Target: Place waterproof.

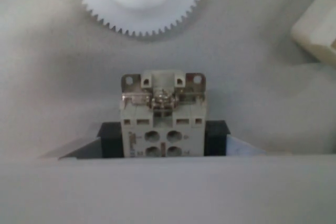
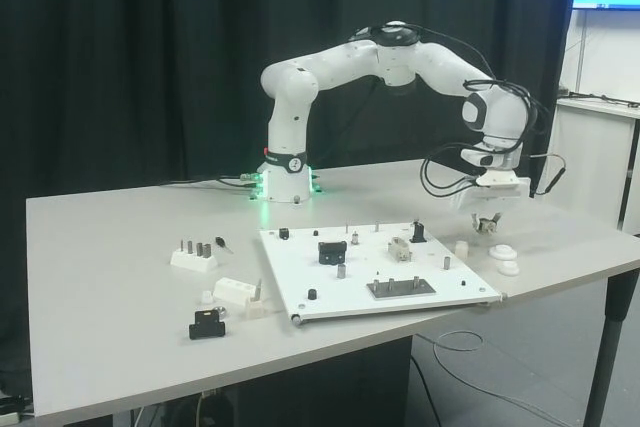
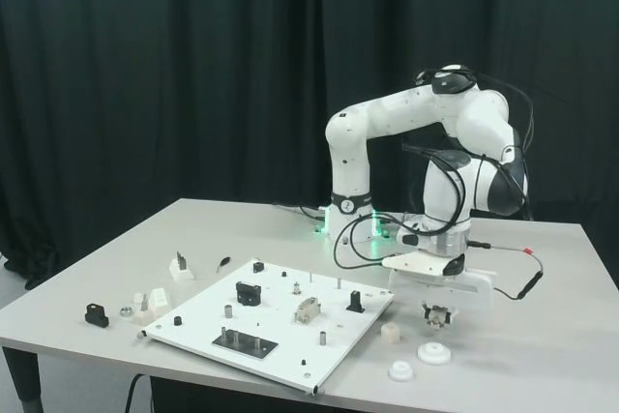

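Observation:
The waterproof connector [image 1: 163, 124], a whitish block with a metal clip on top and round holes in its face, sits between the black pads [image 1: 110, 139] of my gripper [image 1: 163, 140], which is shut on it. In the room views the gripper [image 2: 487, 225] [image 3: 440, 316] hangs a little above the grey table, just past the white board's [image 2: 300, 267] [image 3: 198, 321] edge, with the connector [image 3: 439, 314] small between the fingers. Directly below lie a white gear [image 1: 139, 3] and a small white block [image 1: 317, 24].
Two white round parts [image 2: 503, 252] [image 3: 434, 353] and a small white block [image 2: 461, 247] [image 3: 390, 332] lie on the table beside the board. The board carries pegs, black fixtures [image 2: 332, 251] and a grey plate [image 2: 400, 287]. Loose holders and a black part [image 2: 206, 326] lie on the table's other side.

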